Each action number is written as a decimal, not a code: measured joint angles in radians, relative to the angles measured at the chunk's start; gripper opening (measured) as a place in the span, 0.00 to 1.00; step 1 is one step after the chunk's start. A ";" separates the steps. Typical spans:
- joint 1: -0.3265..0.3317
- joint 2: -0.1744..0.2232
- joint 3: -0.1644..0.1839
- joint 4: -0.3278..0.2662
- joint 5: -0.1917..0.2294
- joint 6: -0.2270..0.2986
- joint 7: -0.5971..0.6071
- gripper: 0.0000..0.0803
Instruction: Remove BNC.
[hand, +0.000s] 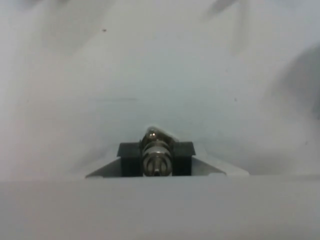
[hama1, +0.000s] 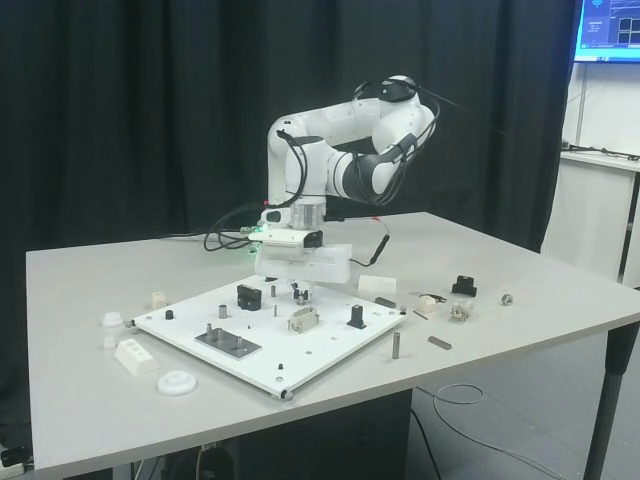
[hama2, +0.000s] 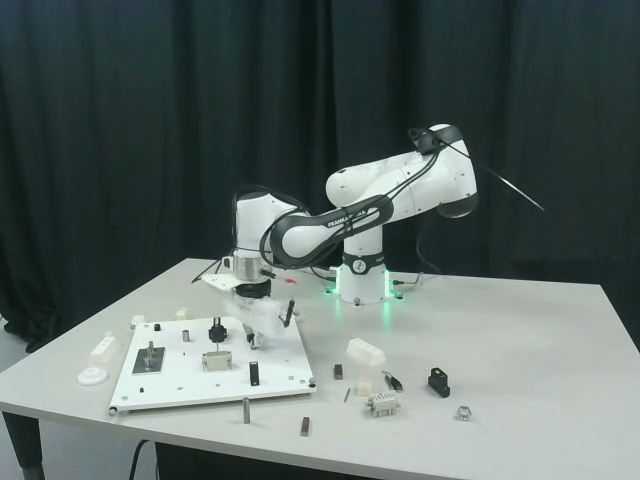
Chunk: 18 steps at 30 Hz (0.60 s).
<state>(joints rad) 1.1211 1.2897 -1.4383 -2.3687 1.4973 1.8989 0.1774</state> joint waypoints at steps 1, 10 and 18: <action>0.000 0.000 0.000 0.000 0.000 0.000 -0.020 0.15; 0.000 0.000 0.000 0.000 0.000 0.002 -0.130 0.15; 0.003 0.000 -0.001 -0.002 -0.002 0.004 -0.284 0.15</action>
<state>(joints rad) 1.1239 1.2897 -1.4388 -2.3706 1.4957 1.9030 -0.1069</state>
